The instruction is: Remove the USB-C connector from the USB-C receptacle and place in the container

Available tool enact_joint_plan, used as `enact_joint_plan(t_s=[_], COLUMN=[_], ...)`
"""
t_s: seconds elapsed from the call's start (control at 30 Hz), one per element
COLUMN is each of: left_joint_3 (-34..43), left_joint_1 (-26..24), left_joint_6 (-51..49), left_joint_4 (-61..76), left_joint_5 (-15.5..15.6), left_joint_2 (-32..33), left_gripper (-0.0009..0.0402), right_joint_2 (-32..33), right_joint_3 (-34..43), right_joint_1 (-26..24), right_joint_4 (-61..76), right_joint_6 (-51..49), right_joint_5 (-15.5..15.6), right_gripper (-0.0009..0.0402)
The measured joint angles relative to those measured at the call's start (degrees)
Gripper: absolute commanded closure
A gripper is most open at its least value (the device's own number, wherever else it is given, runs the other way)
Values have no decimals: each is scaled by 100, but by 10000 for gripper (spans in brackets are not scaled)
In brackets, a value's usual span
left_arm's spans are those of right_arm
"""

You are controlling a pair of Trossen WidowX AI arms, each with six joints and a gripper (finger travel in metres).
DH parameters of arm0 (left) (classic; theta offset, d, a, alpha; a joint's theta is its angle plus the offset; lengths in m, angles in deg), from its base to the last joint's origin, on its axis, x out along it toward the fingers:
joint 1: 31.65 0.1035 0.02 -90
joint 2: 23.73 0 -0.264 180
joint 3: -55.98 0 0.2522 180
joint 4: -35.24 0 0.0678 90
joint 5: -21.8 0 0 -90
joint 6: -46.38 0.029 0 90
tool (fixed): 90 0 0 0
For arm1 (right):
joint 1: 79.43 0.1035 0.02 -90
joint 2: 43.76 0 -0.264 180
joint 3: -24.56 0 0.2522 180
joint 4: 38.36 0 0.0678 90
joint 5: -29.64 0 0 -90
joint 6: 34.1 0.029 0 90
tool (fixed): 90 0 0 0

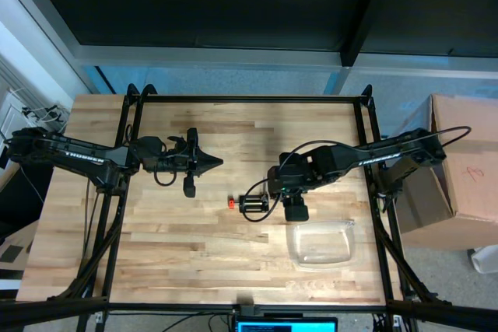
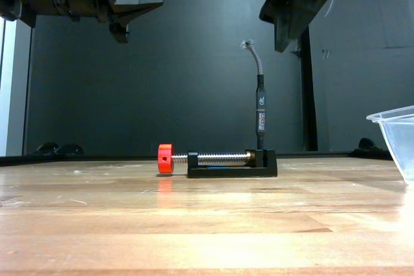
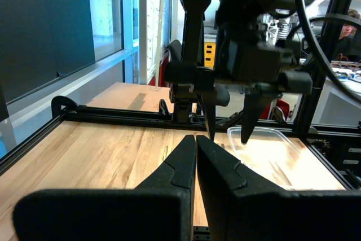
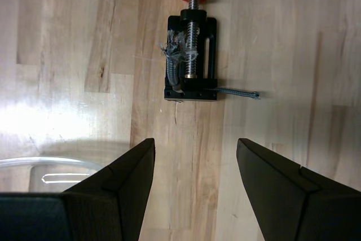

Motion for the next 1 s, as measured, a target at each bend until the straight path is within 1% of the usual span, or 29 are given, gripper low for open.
enact_joint_plan(t_s=[0.2, 0.57, 1.0], left_joint_3=[0, 2, 0], left_joint_1=[0, 0, 0], left_joint_6=[2, 0, 0], left_joint_4=[-2, 0, 0], left_joint_5=[-2, -2, -2], left_joint_2=[0, 0, 0], left_gripper=[393, 393, 393], right_joint_2=[310, 710, 868], right_joint_3=[0, -2, -4], right_joint_1=[2, 2, 13], right_joint_4=[-136, -365, -586], right_joint_6=[0, 13, -4], right_joint_5=[2, 4, 24], right_gripper=[195, 221, 233])
